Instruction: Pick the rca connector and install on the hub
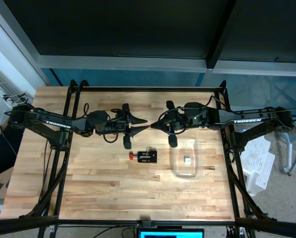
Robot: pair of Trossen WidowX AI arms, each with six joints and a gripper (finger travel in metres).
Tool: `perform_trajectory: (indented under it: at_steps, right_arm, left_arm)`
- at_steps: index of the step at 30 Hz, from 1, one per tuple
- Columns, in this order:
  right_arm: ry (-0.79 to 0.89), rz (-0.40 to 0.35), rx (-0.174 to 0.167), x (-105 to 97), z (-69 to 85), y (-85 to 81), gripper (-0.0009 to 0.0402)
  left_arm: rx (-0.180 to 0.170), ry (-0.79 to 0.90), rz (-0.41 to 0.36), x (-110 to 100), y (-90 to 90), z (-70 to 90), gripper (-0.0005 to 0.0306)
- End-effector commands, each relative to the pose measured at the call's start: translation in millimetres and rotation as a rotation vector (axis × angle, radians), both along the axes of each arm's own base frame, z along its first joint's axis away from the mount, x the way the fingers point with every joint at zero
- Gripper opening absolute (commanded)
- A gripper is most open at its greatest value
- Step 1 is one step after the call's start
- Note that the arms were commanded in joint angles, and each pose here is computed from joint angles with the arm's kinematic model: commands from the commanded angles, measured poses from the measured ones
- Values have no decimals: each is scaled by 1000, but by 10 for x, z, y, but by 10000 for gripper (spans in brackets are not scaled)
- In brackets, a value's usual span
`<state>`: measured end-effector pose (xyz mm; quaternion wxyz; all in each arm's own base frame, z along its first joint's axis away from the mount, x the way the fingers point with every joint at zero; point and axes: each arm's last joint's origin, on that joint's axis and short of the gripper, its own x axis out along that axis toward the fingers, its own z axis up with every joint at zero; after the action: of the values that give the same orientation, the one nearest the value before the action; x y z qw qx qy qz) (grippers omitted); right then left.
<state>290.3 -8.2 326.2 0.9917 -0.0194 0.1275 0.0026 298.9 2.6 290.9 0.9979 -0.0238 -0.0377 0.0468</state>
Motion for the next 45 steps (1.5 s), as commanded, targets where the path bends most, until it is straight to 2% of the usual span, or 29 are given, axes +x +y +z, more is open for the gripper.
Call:
perform_trajectory:
  at_steps: [1,7,11,13,18,24,27,33,37,45]
  right_arm:
    - [19,-2,-2,-38,15,2,0]
    - [190,6,4,-38,-46,59,0]
    - [330,13,-11,29,-70,147,0]
    - [413,17,-3,74,-88,170,0]
    - [608,25,-13,195,-102,208,0]
    - [747,-1,-48,363,-65,272,0]
    - [827,-1,-47,460,-73,319,0]
    - [958,-7,-62,639,-164,481,0]
    - [1032,-16,-57,733,-231,559,0]
    - [1135,-34,-57,946,-367,634,0]
  left_arm:
    - [0,39,6,-50,3,11,143]
    - [1,121,2,-132,2,6,147]
    - [1,193,3,-225,2,8,138]
    - [2,204,3,-281,3,41,132]
    - [10,242,9,-395,6,83,121]
    - [10,328,23,-536,9,81,120]
    - [11,334,24,-588,8,105,123]
    - [12,371,33,-671,12,111,122]
    - [11,379,35,-680,11,106,122]
    - [11,396,35,-682,11,90,122]
